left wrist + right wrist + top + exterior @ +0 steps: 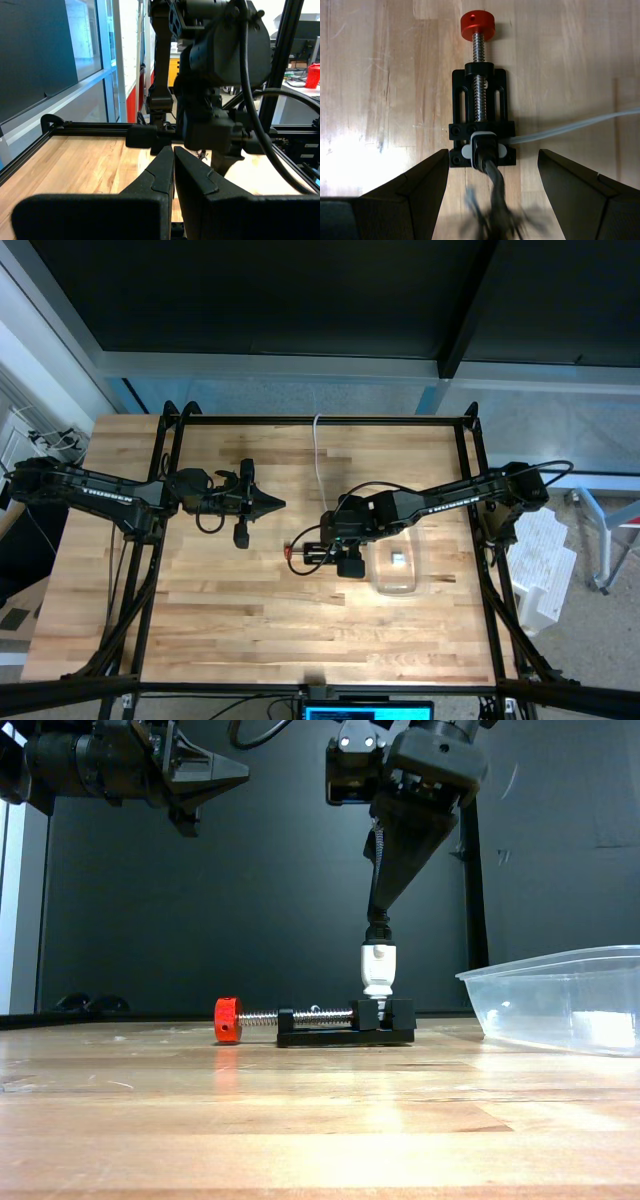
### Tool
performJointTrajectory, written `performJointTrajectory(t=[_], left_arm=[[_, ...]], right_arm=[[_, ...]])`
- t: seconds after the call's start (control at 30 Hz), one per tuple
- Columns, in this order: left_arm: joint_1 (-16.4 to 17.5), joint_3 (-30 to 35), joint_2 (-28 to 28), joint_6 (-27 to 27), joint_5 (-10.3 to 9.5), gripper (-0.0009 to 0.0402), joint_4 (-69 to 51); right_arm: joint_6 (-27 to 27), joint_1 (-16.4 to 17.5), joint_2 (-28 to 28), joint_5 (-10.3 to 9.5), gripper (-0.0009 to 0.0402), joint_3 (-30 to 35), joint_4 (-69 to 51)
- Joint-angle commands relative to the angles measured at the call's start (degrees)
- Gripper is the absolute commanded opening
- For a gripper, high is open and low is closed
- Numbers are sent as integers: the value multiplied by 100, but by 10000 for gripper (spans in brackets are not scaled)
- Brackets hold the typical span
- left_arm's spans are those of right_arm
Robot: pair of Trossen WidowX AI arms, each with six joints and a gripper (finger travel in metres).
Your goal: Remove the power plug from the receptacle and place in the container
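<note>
Right gripper (377, 915) hangs over the socket block (345, 1020), fingers wide either side of the seated plug (481, 148), apparently ready to grip and lift it toward the tub (560, 1000) at right; left gripper (235, 768), pinched closed, is parked aloft at left.

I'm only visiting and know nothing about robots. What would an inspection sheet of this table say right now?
Surface: wooden table, pale planks.
Job's things: power plug seated upright in the receptacle; container beside it, apart.
Clutter: small white piece inside the container.
Grippers: right gripper open, straddling the plug; left gripper shut, raised, off to the side.
Cables: white cable runs from the receptacle to the far edge.
Surroundings: black frame, dark wall.
</note>
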Motion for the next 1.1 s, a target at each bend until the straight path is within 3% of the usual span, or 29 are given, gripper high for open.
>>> performJointTrajectory(t=[0.03, 0.77, 1.1], left_arm=[[0, 0, 0, 2, 2, 0, -2], [0, 0, 0, 2, 2, 0, -2], [2, 0, 0, 2, 2, 0, -2]], right_arm=[[4, 0, 125, 7, 247, -11, 101], [-59, -7, 208, 26, 245, -46, 127], [-103, -4, 208, 63, 176, -57, 140]])
